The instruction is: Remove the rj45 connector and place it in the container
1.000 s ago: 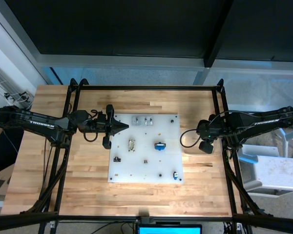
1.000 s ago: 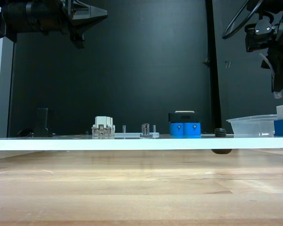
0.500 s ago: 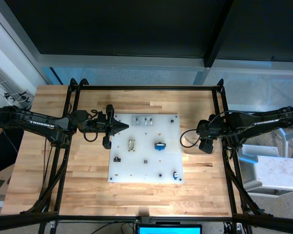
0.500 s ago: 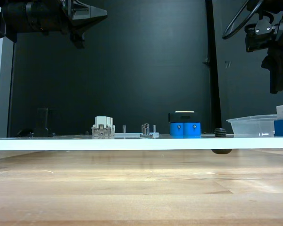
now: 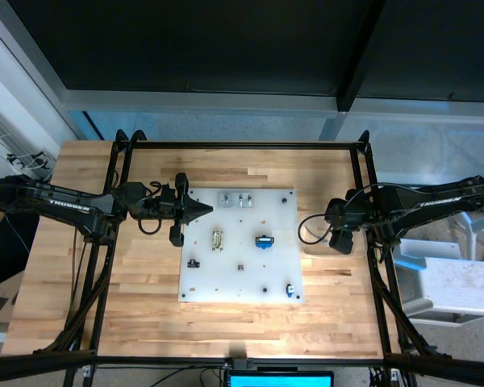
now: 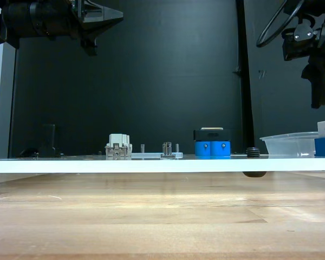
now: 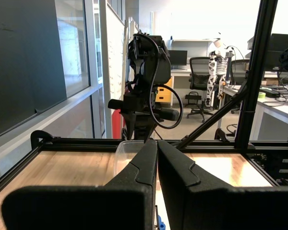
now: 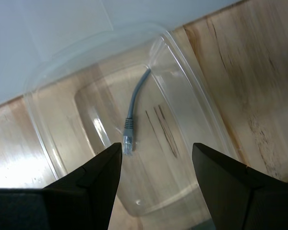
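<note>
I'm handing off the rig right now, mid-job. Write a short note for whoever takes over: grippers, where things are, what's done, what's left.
Left gripper: shut, parked high over the left edge of the white board.
Right gripper: open, above the container, holding nothing.
rj45 connector: lies inside the container with its short grey cable stub, clear of the fingers.
Done: connector removed and placed.
Left: probably only backing the right arm away.
</note>
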